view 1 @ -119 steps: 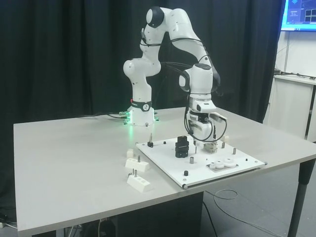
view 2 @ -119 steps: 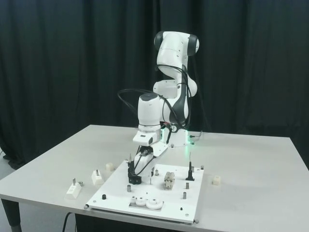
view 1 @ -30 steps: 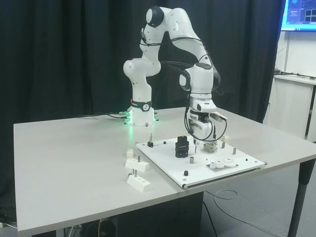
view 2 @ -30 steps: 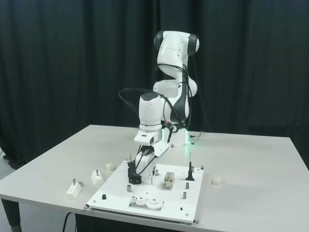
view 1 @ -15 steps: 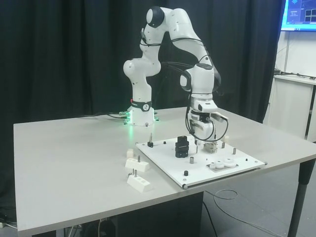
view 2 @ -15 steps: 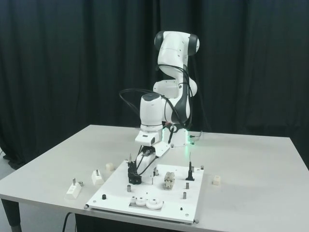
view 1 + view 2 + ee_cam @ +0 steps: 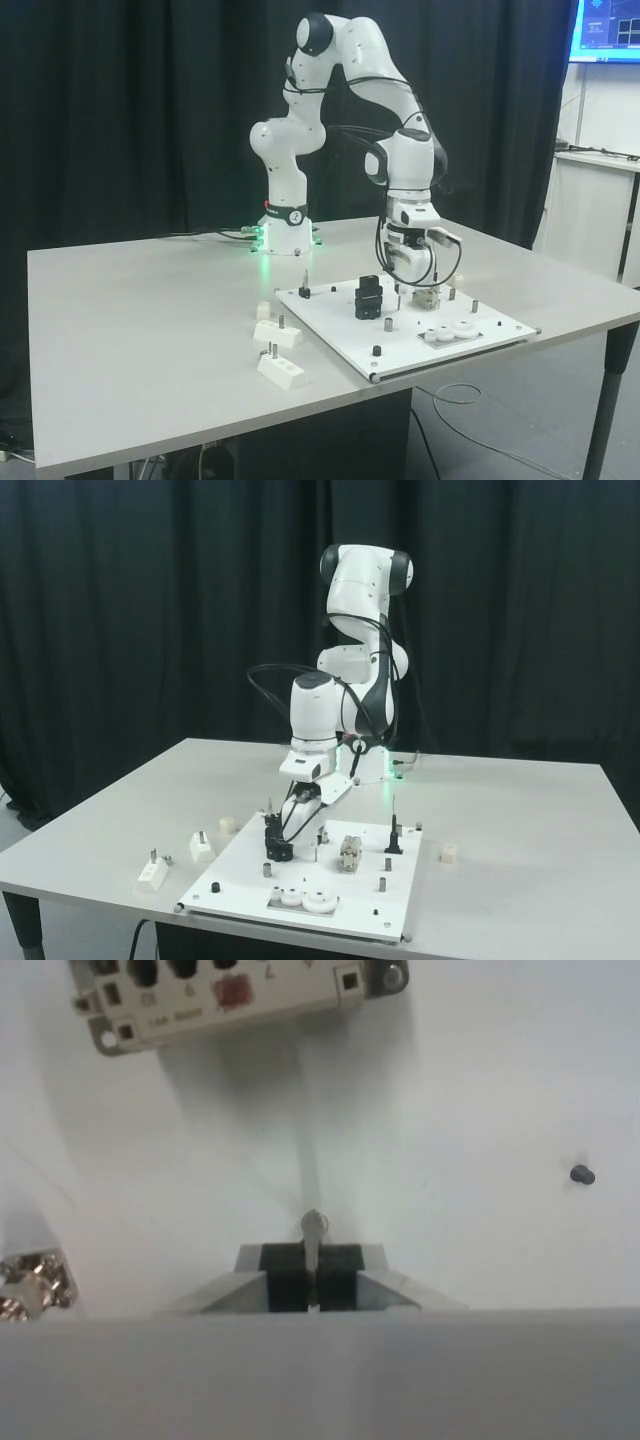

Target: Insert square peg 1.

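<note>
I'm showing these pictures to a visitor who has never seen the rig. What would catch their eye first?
Most likely the white arm, bent over from its base at the back of the grey table, against black curtains. Next, the gripper held low over the white board near the table's front edge, its jaws shut on a thin peg. Green light glows at the arm's base.

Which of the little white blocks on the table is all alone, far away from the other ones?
The white block on the grey table, on the far side of the white board from the rest. The other white blocks cluster together beyond the board's opposite edge.
</note>
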{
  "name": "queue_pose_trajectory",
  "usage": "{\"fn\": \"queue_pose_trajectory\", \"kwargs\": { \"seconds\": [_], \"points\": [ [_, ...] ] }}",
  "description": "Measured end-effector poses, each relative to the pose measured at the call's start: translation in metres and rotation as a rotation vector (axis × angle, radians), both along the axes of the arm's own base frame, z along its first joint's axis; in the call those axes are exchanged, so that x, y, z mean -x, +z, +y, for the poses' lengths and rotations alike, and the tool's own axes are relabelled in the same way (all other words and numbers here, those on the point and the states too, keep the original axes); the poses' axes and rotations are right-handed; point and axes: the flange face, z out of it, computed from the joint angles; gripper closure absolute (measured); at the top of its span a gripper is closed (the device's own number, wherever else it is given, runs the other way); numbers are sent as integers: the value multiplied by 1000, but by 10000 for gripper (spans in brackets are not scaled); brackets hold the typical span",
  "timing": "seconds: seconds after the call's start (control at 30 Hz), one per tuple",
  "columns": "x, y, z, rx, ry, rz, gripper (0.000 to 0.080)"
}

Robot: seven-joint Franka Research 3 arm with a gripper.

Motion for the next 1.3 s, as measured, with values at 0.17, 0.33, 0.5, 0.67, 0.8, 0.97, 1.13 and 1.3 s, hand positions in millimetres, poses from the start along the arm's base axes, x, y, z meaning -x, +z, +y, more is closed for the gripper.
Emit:
{"fn": "queue_pose_trajectory", "kwargs": {
  "seconds": [0.17, 0.33, 0.5, 0.67, 0.8, 0.97, 1.13, 1.3],
  "points": [
    [0, 0, 0, 2, -1, 0, 782],
    [0, 0, 0, 3, -1, 0, 782],
    [0, 0, 0, 7, 3, 1, 782],
    [0, 0, -1, 13, 11, 2, 782],
    [0, 0, -1, 14, 12, 3, 782],
    [0, 0, -1, 14, 12, 3, 782],
    [0, 0, -1, 14, 13, 2, 782],
    [0, 0, 0, 14, 13, 1, 782]
  ]
}}
